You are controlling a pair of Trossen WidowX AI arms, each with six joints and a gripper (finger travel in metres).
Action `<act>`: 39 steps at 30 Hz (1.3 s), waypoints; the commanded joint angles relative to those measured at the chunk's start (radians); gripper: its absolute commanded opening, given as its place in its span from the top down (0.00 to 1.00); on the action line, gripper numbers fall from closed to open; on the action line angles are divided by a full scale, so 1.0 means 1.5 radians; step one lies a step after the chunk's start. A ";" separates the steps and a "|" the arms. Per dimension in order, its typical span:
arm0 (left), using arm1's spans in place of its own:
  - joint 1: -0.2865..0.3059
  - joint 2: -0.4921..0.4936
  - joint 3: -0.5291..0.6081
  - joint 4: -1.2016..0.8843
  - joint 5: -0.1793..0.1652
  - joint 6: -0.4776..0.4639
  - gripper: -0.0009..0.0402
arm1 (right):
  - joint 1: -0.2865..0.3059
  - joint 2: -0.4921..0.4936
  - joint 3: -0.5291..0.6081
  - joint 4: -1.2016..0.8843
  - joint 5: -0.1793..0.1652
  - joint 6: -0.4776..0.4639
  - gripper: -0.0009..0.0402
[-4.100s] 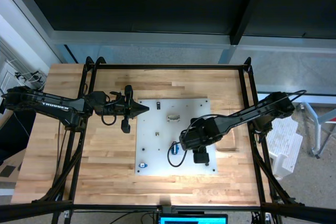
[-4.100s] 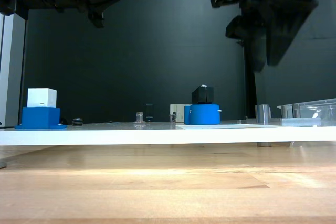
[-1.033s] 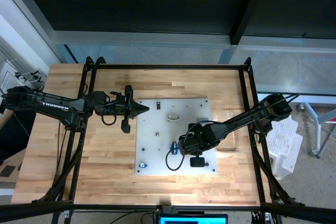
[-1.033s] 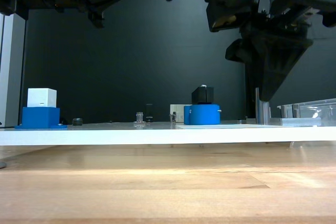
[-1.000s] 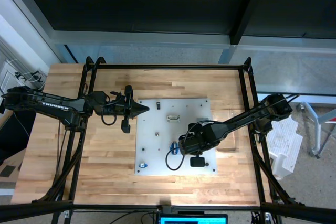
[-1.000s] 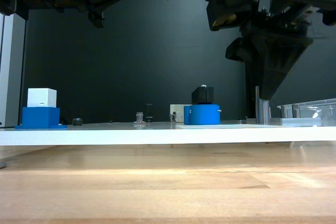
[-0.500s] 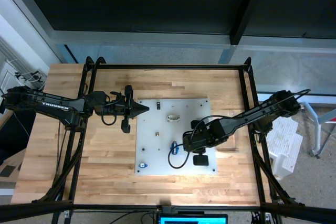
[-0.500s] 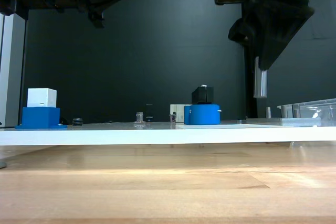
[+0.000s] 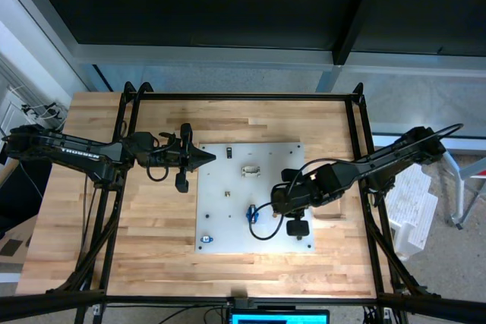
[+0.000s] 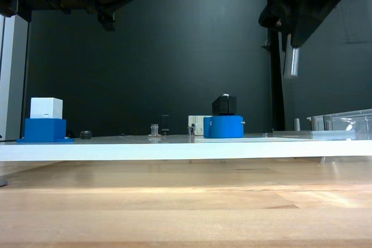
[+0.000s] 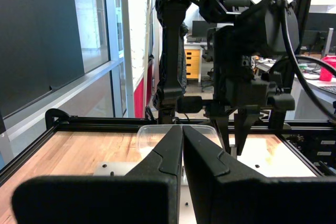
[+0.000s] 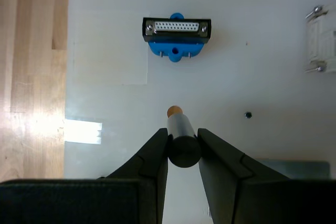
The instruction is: Remove the 16mm cylinder and place in the container
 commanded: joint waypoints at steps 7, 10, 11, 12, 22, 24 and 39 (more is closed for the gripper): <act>0.000 0.000 0.000 0.000 0.000 0.000 0.98 | 0.000 -0.011 0.001 -0.008 0.000 -0.004 0.95; 0.000 0.000 0.000 0.000 0.000 0.000 0.98 | 0.000 -0.011 0.001 -0.008 -0.001 -0.002 0.95; 0.000 0.000 0.000 0.000 0.000 0.000 0.98 | 0.000 -0.011 0.001 -0.008 -0.002 0.000 0.95; 0.000 0.000 0.000 0.000 0.000 0.000 0.98 | 0.000 -0.012 0.001 -0.010 -0.002 -0.001 0.95; 0.000 0.000 0.000 0.000 0.000 0.000 0.98 | -0.021 -0.075 -0.054 -0.055 0.001 0.028 0.95; 0.000 0.000 0.000 0.000 0.000 0.000 0.98 | -0.028 -0.096 -0.076 -0.054 0.002 0.045 0.95; 0.000 0.000 0.000 0.000 0.000 0.000 0.98 | -0.052 -0.247 -0.237 -0.074 0.023 0.182 0.95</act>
